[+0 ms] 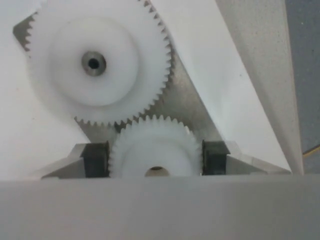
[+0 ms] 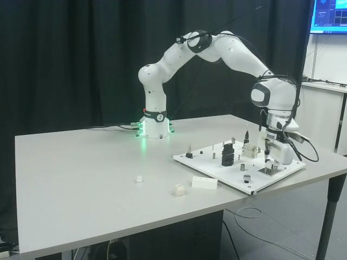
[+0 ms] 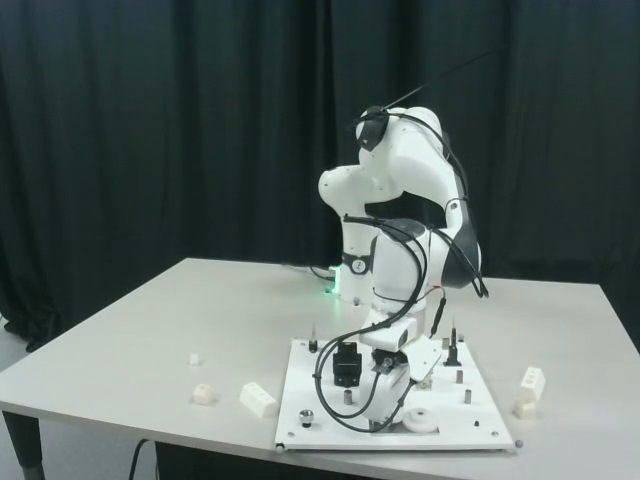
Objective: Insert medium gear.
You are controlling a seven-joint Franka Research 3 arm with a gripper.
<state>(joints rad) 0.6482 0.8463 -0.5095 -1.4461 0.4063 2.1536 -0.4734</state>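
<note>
In the wrist view a white medium gear [image 1: 155, 150] sits between my two black finger pads [image 1: 95, 160], and my gripper [image 1: 155, 162] is shut on it. Its teeth mesh with a large white gear [image 1: 97, 62] mounted on a metal shaft on the grey metal plate [image 1: 187, 102]. In the first room view my gripper [image 2: 274, 162] is low over the near right corner of the white board [image 2: 217, 168]. In the second room view my gripper [image 3: 390, 395] is down at the board [image 3: 300, 420], next to a white gear [image 3: 420, 420].
The board carries several black and metal fixtures [image 2: 227, 154] and pegs. Small white blocks [image 2: 204, 183] lie on the grey table [image 2: 81, 173] beside the board, with more white blocks [image 3: 527, 385] at its other side. A cable [image 3: 340, 400] loops from the wrist.
</note>
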